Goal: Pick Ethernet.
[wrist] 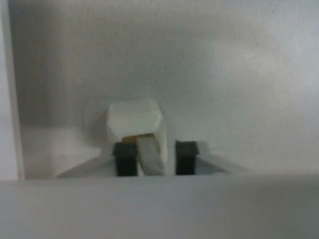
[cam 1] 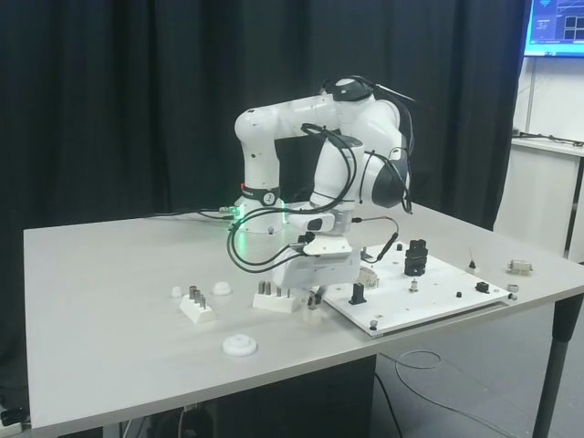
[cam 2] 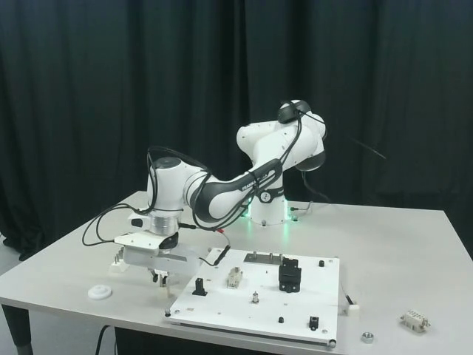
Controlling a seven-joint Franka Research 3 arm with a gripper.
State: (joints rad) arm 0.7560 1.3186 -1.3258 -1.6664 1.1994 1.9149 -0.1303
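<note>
The Ethernet plug point(wrist: 135, 124), a small white connector, sits between the two black fingertips of the tool point(wrist: 155, 158) in the wrist view, pressed against one pad while the other pad point(wrist: 186, 157) stands clear of it. The fingers are apart, not clamped on it. The plug rests on the grey bench point(wrist: 239, 74).

In the first room view the tool point(cam 1: 313, 297) hangs low over the bench point(cam 1: 109, 274), just beside the near-left edge of the white assembly board point(cam 1: 429, 306). A white fixture block with upright pins point(cam 1: 274, 297) stands immediately beside it, and a second pin block point(cam 1: 197, 305) lies a little further off. A white round disc point(cam 1: 240, 345) lies near the front bench edge. Open bench surface stretches to the left and behind the blocks; the board's corner and the pin block crowd the tool on both sides.

The white arm point(cam 2: 222, 188) reaches far out from its base point(cam 2: 266, 211), which glows green, with the forearm lying almost level and the wrist turned straight down over the tool point(cam 2: 159, 279). A black cable point(cam 2: 111, 218) loops from the wrist.

A grey multi-pin connector point(cam 2: 414, 320) lies well apart, at the far bench corner.
</note>
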